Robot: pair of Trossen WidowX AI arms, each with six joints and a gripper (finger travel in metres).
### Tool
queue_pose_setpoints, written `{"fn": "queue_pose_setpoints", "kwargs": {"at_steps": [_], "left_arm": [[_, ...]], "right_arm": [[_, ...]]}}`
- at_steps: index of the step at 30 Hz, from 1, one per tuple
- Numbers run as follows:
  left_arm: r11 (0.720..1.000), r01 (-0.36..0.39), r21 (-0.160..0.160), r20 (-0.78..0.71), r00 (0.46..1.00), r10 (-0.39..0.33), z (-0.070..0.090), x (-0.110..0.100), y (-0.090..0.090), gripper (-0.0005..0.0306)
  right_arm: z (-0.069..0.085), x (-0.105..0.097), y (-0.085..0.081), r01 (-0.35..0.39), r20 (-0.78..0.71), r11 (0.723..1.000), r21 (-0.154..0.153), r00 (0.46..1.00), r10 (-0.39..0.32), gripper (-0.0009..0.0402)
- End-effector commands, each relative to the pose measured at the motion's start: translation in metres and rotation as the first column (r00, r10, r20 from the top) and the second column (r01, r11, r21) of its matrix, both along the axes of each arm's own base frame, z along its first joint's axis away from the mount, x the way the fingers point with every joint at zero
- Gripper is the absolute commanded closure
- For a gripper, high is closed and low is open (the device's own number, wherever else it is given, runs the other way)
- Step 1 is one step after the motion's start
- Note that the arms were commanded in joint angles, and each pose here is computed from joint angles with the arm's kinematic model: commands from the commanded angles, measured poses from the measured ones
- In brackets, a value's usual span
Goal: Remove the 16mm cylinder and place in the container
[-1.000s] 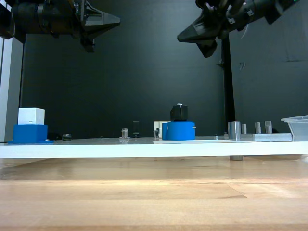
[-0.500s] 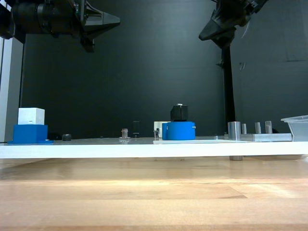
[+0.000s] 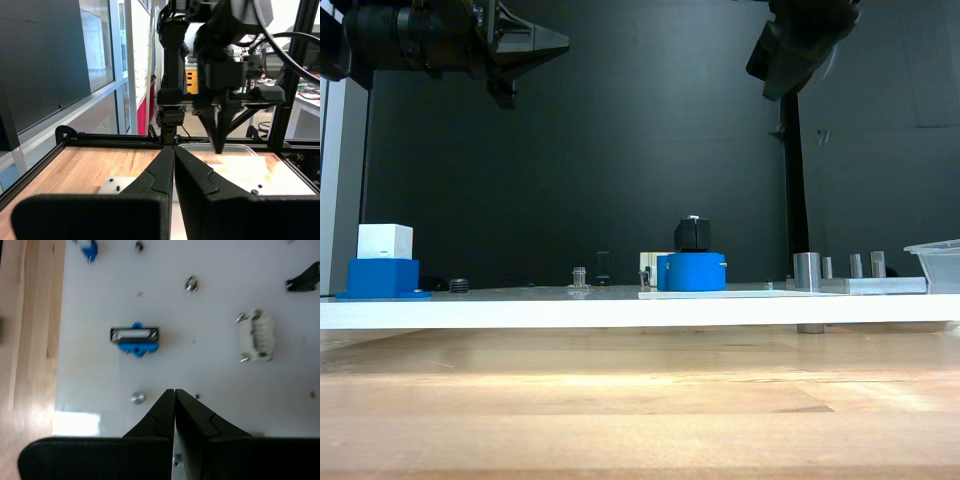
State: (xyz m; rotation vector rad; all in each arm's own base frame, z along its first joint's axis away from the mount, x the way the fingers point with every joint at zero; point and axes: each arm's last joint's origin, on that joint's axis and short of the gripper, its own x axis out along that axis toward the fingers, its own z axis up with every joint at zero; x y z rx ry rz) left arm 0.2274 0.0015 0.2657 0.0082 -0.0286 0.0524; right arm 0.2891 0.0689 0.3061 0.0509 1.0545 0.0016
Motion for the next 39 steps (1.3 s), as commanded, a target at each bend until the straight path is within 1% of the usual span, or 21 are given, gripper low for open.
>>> {"fn": "queue_pose_setpoints", "kwargs": {"at_steps": [1, 5, 11, 16, 23, 26, 30, 39], "left_arm": [[1.0, 0.0, 0.0, 0.0, 1.0, 0.0, 0.0, 0.0, 0.0, 0.03], [1.0, 0.0, 0.0, 0.0, 1.0, 0.0, 0.0, 0.0, 0.0, 0.03], [1.0, 0.0, 0.0, 0.0, 1.0, 0.0, 0.0, 0.0, 0.0, 0.03], [1.0, 0.0, 0.0, 0.0, 1.0, 0.0, 0.0, 0.0, 0.0, 0.03], [1.0, 0.0, 0.0, 0.0, 1.0, 0.0, 0.0, 0.0, 0.0, 0.03], [1.0, 0.0, 0.0, 0.0, 1.0, 0.0, 0.0, 0.0, 0.0, 0.03], [1.0, 0.0, 0.0, 0.0, 1.0, 0.0, 0.0, 0.0, 0.0, 0.03], [1.0, 0.0, 0.0, 0.0, 1.0, 0.0, 0.0, 0.0, 0.0, 0.03]], "right_arm": [[-0.001, 0.008, 0.006, -0.008, -0.084, 1.0, -0.019, 0.996, 0.007, 0.039], [-0.005, 0.02, 0.011, -0.017, -0.167, 0.999, -0.043, 0.986, 0.009, 0.0367], [-0.014, 0.034, 0.017, -0.027, -0.215, 0.998, -0.055, 0.976, 0.014, 0.0322], [-0.023, 0.038, 0.02, -0.033, -0.244, 0.998, -0.062, 0.97, 0.017, 0.0296], [-0.038, 0.045, 0.023, -0.038, -0.286, 0.997, -0.073, 0.958, 0.016, 0.0279], [-0.043, 0.046, 0.023, -0.034, -0.297, 0.997, -0.075, 0.955, 0.01, 0.0271], [-0.047, 0.048, 0.023, -0.013, -0.304, 0.996, -0.089, 0.953, -0.015, 0.0255], [-0.059, 0.053, 0.026, -0.023, -0.331, 0.995, -0.097, 0.943, -0.01, 0.021]]}}
